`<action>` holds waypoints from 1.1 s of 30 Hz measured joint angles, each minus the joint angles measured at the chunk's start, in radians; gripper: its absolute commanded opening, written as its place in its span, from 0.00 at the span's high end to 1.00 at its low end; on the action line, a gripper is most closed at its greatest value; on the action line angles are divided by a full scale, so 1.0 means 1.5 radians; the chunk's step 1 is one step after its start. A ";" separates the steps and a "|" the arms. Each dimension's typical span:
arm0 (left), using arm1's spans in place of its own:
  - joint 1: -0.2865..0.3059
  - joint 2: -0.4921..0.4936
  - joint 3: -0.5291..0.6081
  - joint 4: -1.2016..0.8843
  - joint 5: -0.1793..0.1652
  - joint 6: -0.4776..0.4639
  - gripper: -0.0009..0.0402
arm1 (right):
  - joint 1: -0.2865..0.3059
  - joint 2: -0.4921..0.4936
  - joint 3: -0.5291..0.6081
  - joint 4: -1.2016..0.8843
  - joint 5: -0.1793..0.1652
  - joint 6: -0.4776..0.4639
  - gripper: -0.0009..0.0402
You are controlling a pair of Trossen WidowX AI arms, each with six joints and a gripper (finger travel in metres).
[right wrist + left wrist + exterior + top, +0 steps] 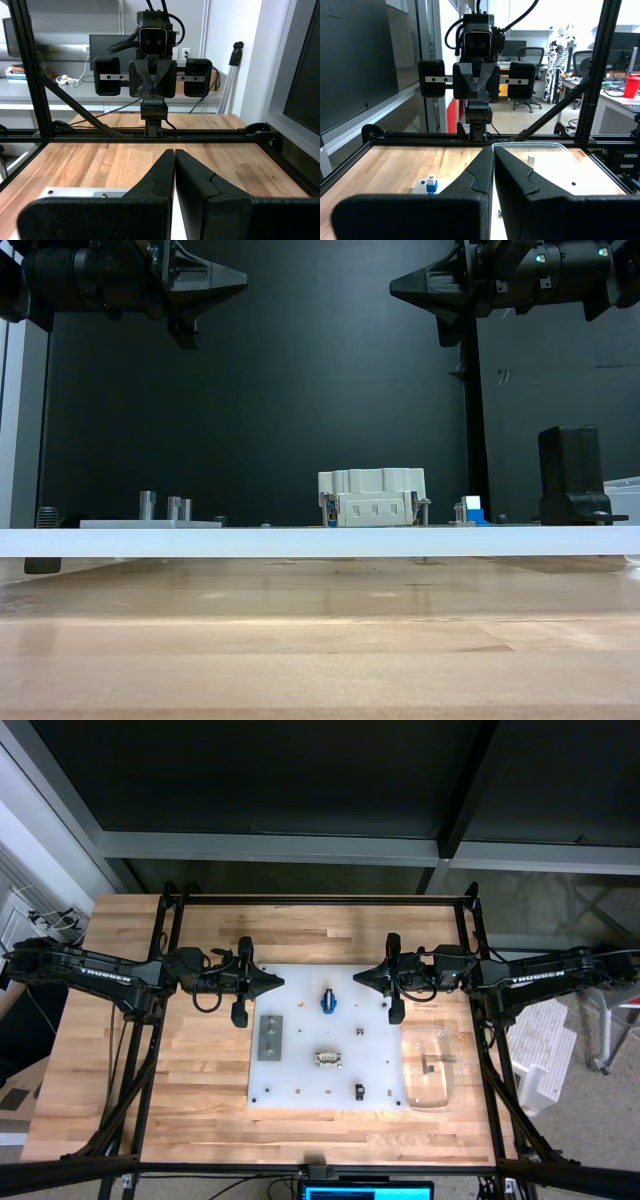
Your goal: Pick the 16mm bar and install on taskboard
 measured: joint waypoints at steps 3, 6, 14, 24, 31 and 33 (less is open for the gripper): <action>0.000 0.000 0.000 0.000 0.000 0.000 0.98 | 0.000 0.000 0.000 0.000 0.000 0.000 0.98; 0.000 0.000 0.000 0.000 0.000 0.000 0.98 | 0.000 0.000 0.000 0.000 0.000 0.000 0.98; 0.000 0.000 0.000 0.000 0.000 0.000 0.98 | 0.000 0.000 0.000 0.000 0.000 0.000 0.98; 0.000 0.000 0.000 0.000 0.000 0.000 0.98 | 0.004 -0.016 0.009 -0.051 -0.004 0.009 0.98; 0.000 0.000 0.000 0.000 0.000 0.000 0.98 | 0.020 -0.026 0.067 -0.208 -0.013 0.024 0.98; 0.000 0.000 0.000 0.000 0.000 0.000 0.98 | 0.025 -0.027 0.081 -0.245 -0.012 0.032 0.98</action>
